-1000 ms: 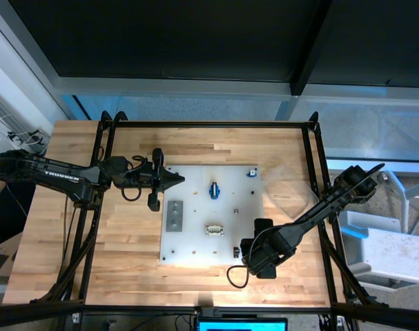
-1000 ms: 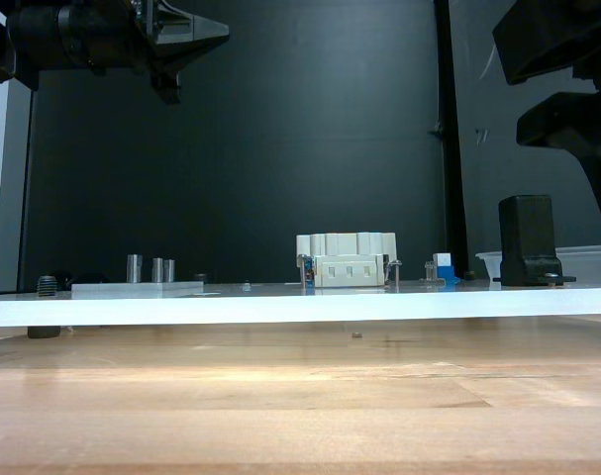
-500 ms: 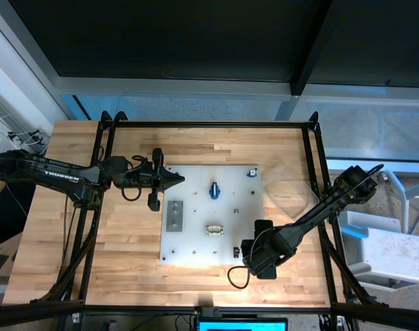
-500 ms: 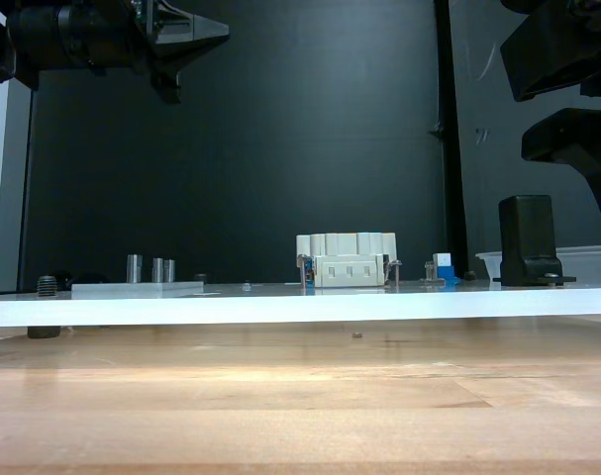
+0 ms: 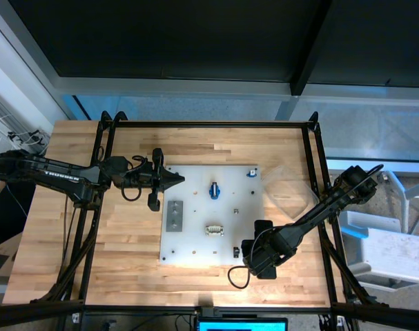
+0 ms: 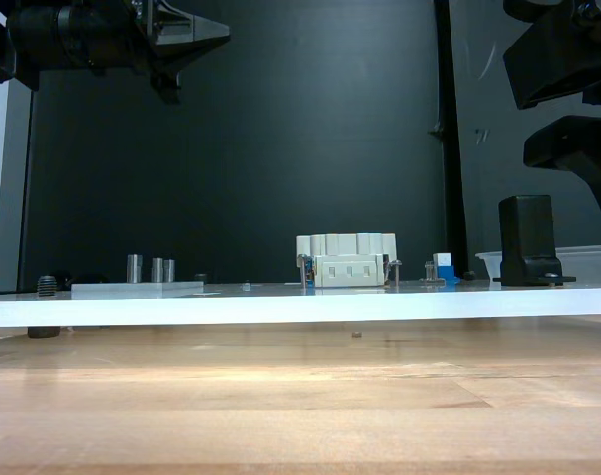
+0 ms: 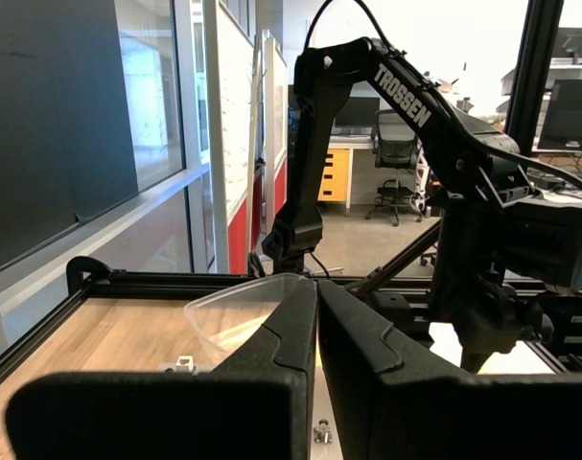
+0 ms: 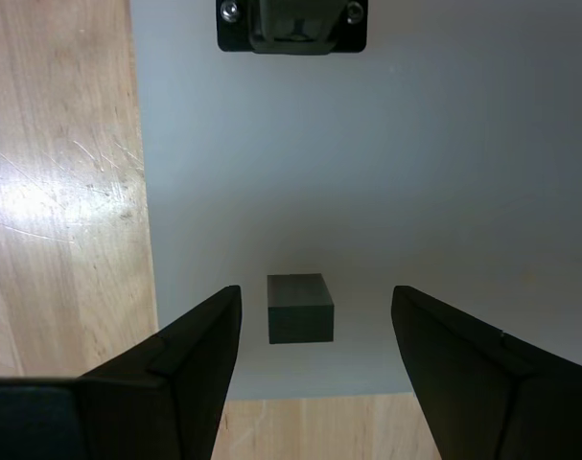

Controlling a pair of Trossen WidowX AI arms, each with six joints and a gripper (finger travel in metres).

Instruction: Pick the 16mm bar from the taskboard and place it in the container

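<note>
Your right gripper (image 8: 315, 292) has eased down slightly, jaws spread over the bar (image 8: 300, 308) by the board's (image 8: 367, 172) near right corner. It looks small, rigid, smooth: pinch its flat sides. Left gripper (image 5: 176, 178) idles closed above the far left corner.

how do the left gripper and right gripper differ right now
The left gripper is shut, while the right gripper is open. The left gripper lies level over the far left corner of the taskboard; the right gripper points straight down over its near right part, with a small dark block on the board in line with its jaws' gap. Both are black, hold nothing, and neither touches the board.
</note>
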